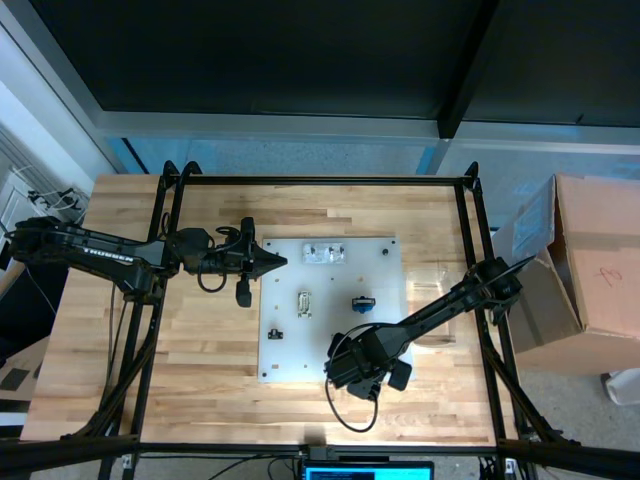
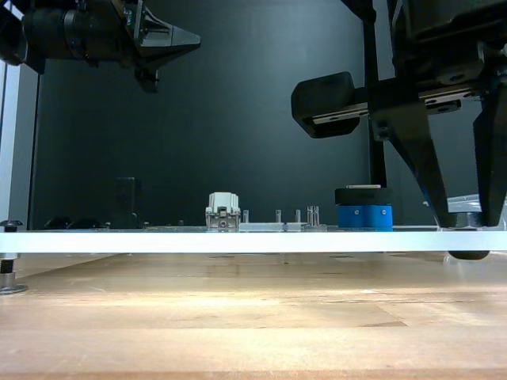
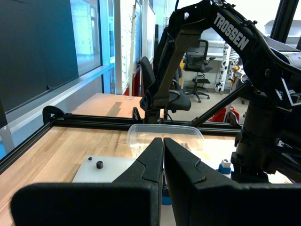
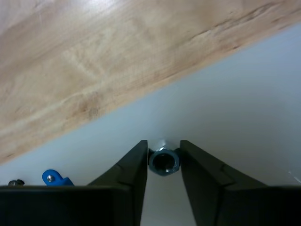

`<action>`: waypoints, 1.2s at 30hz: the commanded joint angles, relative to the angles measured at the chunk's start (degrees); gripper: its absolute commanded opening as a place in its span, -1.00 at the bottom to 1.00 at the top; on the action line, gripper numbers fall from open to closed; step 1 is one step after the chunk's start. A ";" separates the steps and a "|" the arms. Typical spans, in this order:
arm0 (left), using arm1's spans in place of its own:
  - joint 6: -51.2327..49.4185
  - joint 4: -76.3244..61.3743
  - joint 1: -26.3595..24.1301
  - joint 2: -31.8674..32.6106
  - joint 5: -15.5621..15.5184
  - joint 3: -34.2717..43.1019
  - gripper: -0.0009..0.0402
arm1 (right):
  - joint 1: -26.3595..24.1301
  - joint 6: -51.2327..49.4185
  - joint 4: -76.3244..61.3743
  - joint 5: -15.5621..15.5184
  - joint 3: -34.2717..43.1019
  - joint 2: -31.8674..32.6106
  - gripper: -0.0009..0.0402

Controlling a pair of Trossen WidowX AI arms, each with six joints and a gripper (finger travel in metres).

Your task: Unfasten the M12 nut and place it in the container

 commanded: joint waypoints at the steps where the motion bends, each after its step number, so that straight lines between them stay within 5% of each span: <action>1: 0.02 0.00 0.00 0.02 0.00 0.00 -0.96 | 0.15 0.17 0.79 -0.15 0.04 -0.48 -0.21; 7: 0.02 0.00 0.02 0.02 0.00 0.00 -0.96 | 0.55 0.20 0.52 -0.17 0.04 -1.97 0.15; 12: 0.02 0.00 0.00 0.02 0.00 0.00 -0.96 | 0.90 10.47 0.57 -0.20 0.04 -4.13 0.17; 19: 0.02 0.00 0.00 0.02 0.00 0.00 -0.96 | 1.25 46.93 0.81 -0.15 -1.01 -6.64 -0.30; 25: 0.02 0.00 0.00 0.02 0.00 0.00 -0.96 | 2.69 60.17 2.82 -0.17 -5.25 -8.35 -0.99; 36: 0.02 0.00 0.00 0.02 0.00 0.00 -0.96 | 2.86 67.38 11.87 -0.42 -11.91 -9.27 -0.96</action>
